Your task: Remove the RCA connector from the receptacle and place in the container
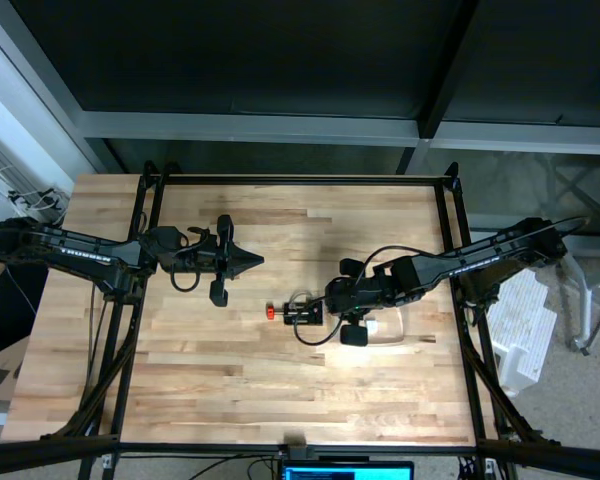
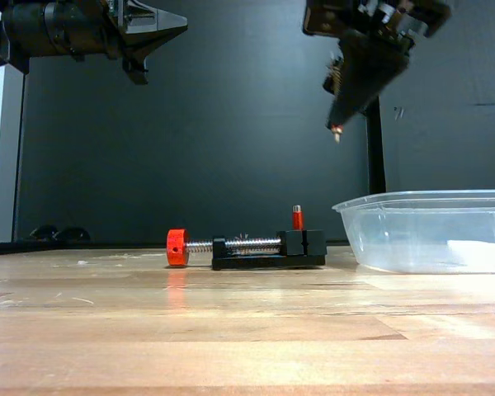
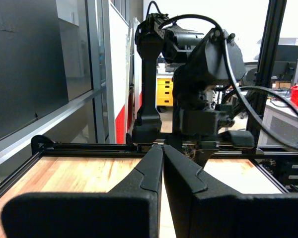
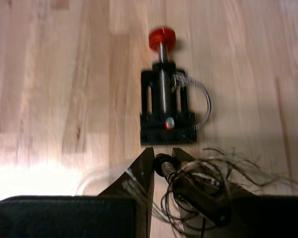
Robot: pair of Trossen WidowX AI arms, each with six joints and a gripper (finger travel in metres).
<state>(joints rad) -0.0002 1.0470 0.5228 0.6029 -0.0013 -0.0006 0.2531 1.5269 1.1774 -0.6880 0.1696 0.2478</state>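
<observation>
The receptacle (image 2: 268, 247) is a small black block with a red-orange end cap (image 2: 176, 247) and a short red post on top. It lies on the wood table, with its pale wire loop (image 4: 201, 101) showing in the right wrist view. My right gripper (image 2: 338, 124) hangs well above the block's right end, near the left rim of the container (image 2: 429, 235). It is shut on the RCA connector (image 2: 337, 132), a tiny plug with frayed wires (image 4: 208, 178) trailing from it. My left gripper (image 1: 250, 260) hovers shut to the left of the block (image 1: 305, 313), holding nothing.
A small white piece (image 2: 470, 250) lies inside the clear tray. A black frame rail (image 1: 300, 180) runs around the table. A monitor (image 1: 345, 470) sits at the near edge. Bare wood (image 1: 230, 370) lies in front of the block.
</observation>
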